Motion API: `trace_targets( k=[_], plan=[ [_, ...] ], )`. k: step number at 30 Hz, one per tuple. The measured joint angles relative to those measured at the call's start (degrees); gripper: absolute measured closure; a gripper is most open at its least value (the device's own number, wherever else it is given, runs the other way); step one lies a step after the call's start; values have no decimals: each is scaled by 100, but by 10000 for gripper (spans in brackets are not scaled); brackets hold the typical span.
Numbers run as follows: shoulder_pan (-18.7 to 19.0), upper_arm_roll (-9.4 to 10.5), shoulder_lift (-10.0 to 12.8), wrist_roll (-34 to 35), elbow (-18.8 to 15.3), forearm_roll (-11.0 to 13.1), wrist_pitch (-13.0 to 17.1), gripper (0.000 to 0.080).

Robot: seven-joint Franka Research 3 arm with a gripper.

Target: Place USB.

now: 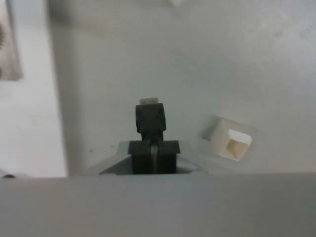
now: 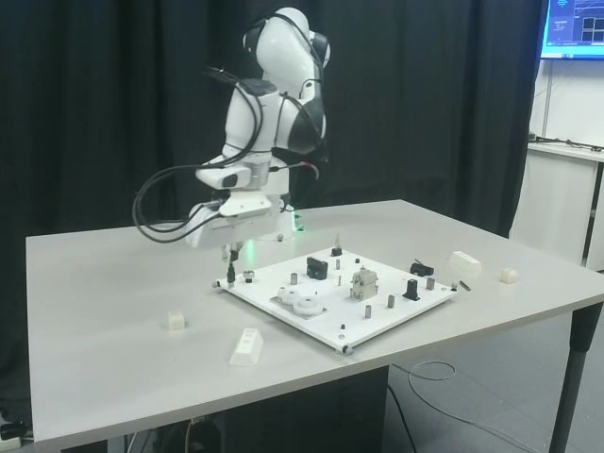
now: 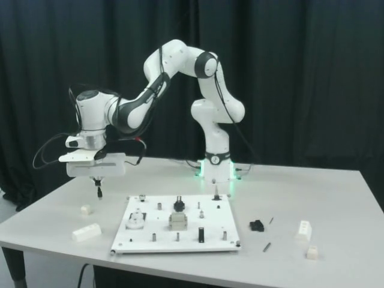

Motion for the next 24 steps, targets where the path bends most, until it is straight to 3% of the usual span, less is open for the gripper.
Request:
trace_targets(
  k=[11, 12, 17, 18, 22, 23, 24],
  plan=[
    [-211, -57, 156, -289, 0, 197, 177, 780],
    [-216, -66, 165, -301, 0, 204, 183, 584],
    [-227, -110, 194, -356, 1, 250, 214, 584],
    [-227, -119, 200, -369, 1, 263, 222, 243],
    [-227, -153, 216, -419, 3, 309, 255, 243],
    [-227, -161, 219, -438, 4, 318, 261, 47],
    [-228, -167, 221, -454, 4, 325, 265, 47]
  ],
)
